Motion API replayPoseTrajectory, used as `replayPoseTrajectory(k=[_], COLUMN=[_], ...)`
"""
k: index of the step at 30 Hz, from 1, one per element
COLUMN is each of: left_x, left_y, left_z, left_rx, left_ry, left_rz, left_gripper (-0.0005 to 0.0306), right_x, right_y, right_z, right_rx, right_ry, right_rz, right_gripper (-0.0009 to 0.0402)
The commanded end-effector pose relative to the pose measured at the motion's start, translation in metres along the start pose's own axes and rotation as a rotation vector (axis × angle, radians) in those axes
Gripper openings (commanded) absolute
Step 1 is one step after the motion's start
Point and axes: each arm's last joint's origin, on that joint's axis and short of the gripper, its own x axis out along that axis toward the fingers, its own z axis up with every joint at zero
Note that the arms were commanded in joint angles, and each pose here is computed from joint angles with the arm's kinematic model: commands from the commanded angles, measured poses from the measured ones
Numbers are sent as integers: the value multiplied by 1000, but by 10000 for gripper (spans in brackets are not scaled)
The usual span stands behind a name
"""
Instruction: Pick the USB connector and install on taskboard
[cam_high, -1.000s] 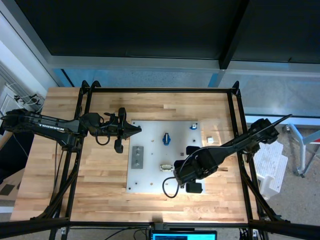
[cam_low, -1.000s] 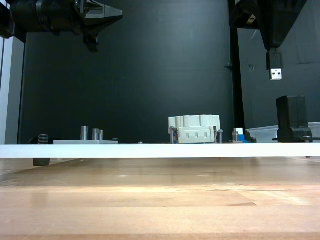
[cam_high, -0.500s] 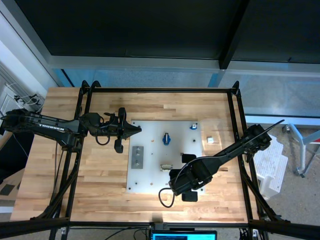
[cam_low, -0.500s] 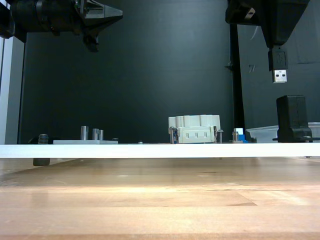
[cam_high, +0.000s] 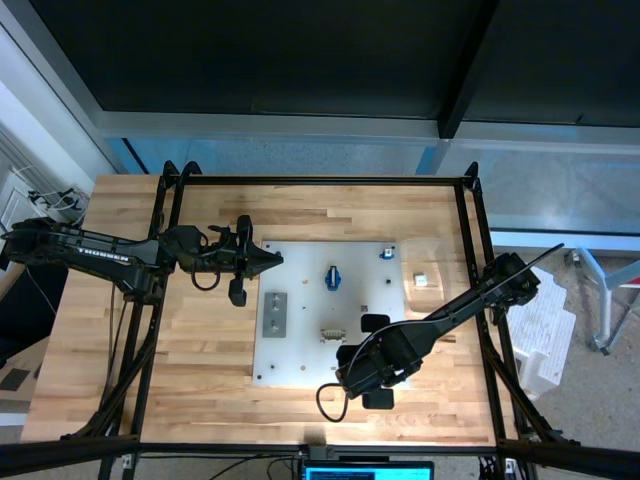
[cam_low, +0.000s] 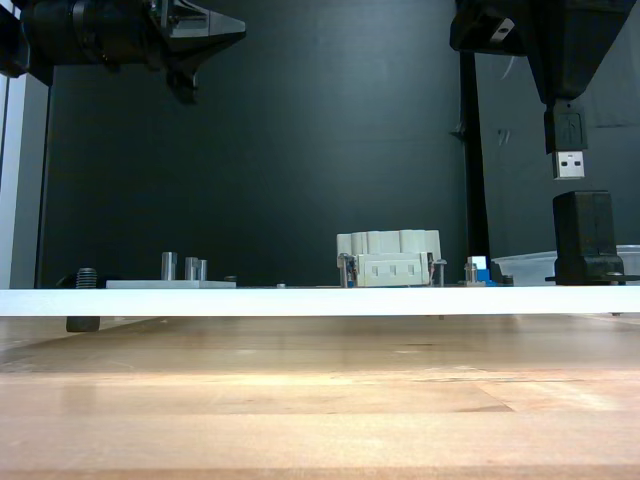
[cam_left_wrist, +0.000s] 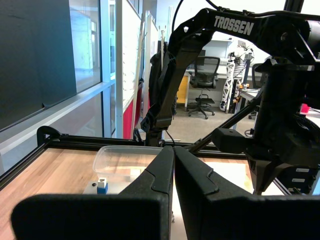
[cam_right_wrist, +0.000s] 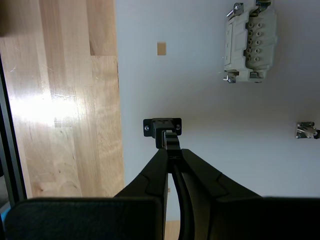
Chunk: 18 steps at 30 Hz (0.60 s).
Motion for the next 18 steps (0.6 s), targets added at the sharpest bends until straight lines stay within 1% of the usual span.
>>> replayPoseTrajectory(k=[1,5,18], left_x=[0,0,0], left_y=[0,0,0], left_z=[0,0,0], left_rx=[0,0,0], left_ry=[0,0,0], left_rz=[0,0,0], left_gripper=[0,0,0], right_x=[2,4,6], right_y=[0,1,1], right_z=[-1,-1,-3], right_rx=[-2,-3,-10], right_ry=[7,1,10], right_rz=[-4,0,-5], right_gripper=[0,0,0])
